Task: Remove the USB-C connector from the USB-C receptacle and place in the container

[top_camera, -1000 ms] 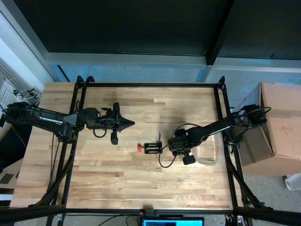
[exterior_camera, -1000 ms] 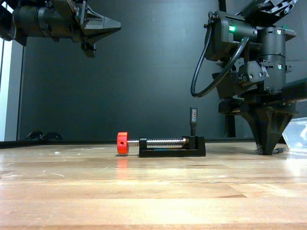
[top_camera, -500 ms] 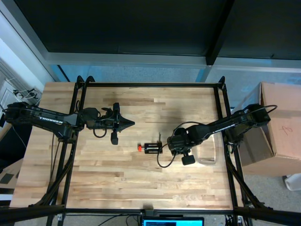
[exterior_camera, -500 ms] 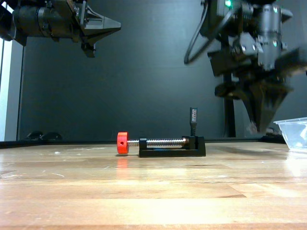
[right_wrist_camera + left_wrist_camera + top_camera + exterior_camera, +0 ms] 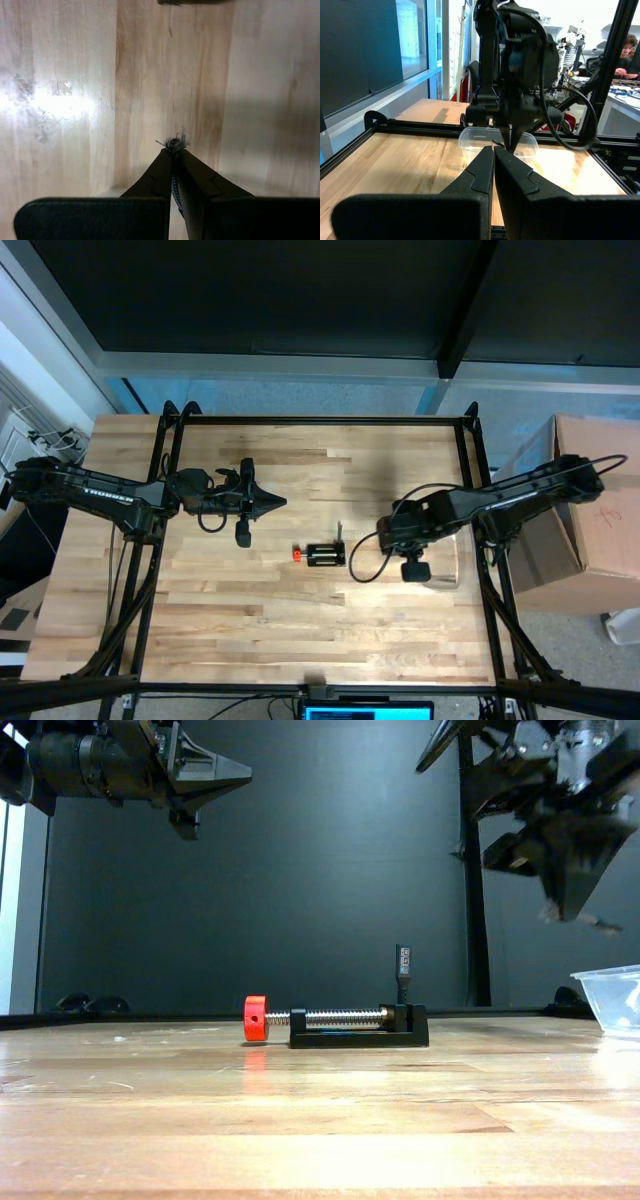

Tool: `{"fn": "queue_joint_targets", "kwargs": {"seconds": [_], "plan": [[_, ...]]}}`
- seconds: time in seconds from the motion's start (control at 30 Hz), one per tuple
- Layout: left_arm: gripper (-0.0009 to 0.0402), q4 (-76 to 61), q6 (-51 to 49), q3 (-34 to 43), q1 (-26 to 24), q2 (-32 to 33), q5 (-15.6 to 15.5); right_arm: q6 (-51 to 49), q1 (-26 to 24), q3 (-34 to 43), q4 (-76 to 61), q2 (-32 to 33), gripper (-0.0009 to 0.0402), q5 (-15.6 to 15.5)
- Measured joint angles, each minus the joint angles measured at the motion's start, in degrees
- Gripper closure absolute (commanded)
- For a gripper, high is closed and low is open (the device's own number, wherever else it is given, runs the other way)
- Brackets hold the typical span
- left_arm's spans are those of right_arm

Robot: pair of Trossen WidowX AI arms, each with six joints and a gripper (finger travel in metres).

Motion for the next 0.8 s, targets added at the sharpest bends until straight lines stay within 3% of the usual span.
{"fn": "queue_joint_targets", "kwargs": {"seconds": [0.4,0.7,0.8], "plan": [[0.0393,0.0,-0.02,0.02,0.0,0.02,-0.02,9.62,0.26,-12.15,-5.66,-11.28,0.038,-0.15],[0.0393,0.0,-0.02,0.02,0.0,0.0,0.0,13.25,0.35,-15.85,-5.35,-12.35,0.0205,-1.53],[0.0393,0.0,0.0,0.02,0.0,0.02,0.0,13.09,0.35,-15.82,-5.35,-12.35,0.0174,-1.22]]}}
